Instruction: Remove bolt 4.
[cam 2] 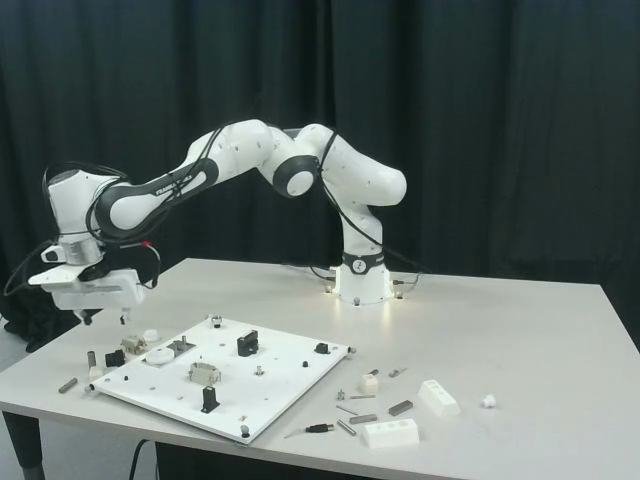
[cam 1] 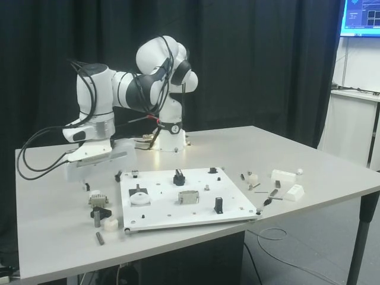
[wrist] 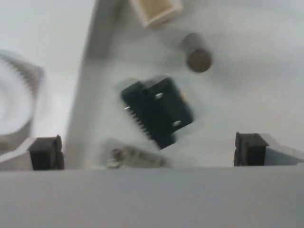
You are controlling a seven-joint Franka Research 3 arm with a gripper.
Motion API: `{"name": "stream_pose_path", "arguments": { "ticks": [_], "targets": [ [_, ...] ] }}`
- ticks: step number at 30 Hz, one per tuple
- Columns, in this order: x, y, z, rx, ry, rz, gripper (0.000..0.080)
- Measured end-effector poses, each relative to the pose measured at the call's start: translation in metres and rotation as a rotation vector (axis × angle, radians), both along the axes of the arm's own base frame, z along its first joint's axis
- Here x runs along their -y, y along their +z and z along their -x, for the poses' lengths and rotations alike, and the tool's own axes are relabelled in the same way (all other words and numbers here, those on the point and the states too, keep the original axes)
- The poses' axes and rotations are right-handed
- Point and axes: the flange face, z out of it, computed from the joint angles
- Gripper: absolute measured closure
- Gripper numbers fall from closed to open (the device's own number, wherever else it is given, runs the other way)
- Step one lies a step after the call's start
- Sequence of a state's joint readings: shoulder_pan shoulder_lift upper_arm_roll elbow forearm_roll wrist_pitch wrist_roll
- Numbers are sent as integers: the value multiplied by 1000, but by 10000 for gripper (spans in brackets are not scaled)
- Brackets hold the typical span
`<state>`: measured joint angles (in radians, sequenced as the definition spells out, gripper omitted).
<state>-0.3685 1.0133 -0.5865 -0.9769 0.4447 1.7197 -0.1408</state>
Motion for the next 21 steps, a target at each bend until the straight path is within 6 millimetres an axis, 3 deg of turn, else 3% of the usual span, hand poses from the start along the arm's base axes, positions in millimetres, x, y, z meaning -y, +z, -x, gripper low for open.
{"name": "stream_pose_path", "arguments": {
  "ticks": [21],
  "targets": [
    [-47, -6, 15, -306, -208, -61, 3]
  ]
}}
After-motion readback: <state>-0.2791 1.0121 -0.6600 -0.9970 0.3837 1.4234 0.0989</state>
